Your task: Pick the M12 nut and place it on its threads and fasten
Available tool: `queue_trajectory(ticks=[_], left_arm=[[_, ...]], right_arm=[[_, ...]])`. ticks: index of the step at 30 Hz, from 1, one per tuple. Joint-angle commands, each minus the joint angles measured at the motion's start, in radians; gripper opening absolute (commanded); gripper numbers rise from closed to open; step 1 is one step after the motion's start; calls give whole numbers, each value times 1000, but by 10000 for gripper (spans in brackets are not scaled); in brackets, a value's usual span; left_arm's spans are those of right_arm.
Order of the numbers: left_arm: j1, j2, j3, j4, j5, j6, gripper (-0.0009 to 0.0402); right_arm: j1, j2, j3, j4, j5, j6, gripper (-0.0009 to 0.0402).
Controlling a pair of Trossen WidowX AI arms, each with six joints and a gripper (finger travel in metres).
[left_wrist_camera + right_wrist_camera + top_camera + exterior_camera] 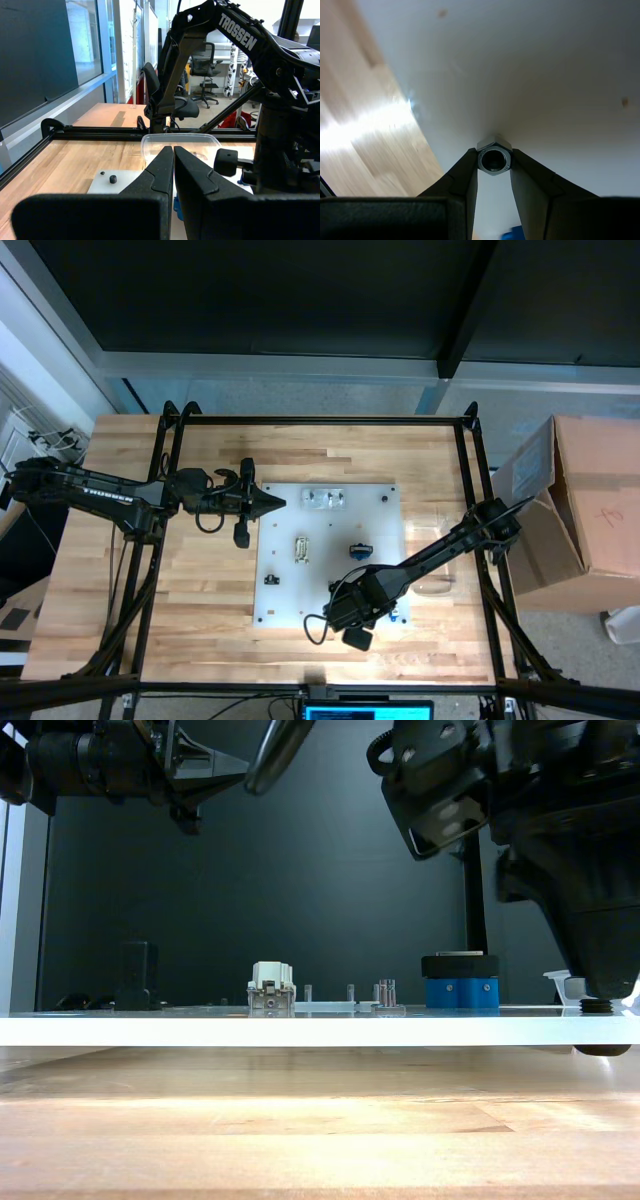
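My right gripper (494, 162) is shut on the small silver nut (494, 160), which sits between its fingertips with its bore facing the camera, just over the white board (545, 75). In the low view the right gripper (597, 996) comes down directly onto the black ribbed stud (597, 1006) at the board's near right edge. Ribs still show below the tips. The nut is hidden there, so I cannot tell whether it is on its stud. The right arm (440, 550) covers the spot from above. My left gripper (272, 502) (173, 150) hovers shut and empty over the board's far left edge.
A clear tray (437, 580) (180, 142) lies right of the board. On the board stand a white connector (300, 550) (271, 992), a blue and black block (360, 552) (460, 985) and a silver post (387, 992). A cardboard box (580, 500) stands off the table's right.
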State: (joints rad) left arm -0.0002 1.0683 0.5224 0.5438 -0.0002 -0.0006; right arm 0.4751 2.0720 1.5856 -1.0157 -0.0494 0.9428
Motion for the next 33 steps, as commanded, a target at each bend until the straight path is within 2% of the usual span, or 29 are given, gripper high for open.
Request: queue_trajectory(ticks=[1, 9, 17, 24, 33], left_arm=[[0, 0, 0, 0, 0, 0, 0], [0, 0, 0, 0, 0, 0, 0], [0, 0, 0, 0, 0, 0, 0], [0, 0, 0, 0, 0, 0, 0], [0, 0, 0, 0, 0, 0, 0]], right_arm=[[0, 0, 0, -2, 5, 219, 0], [-1, 0, 0, -2, 4, 446, 0], [-2, 0, 0, -2, 5, 821, 0], [-1, 0, 0, 0, 5, 1035, 0], [0, 0, 0, 6, 5, 1482, 0]])
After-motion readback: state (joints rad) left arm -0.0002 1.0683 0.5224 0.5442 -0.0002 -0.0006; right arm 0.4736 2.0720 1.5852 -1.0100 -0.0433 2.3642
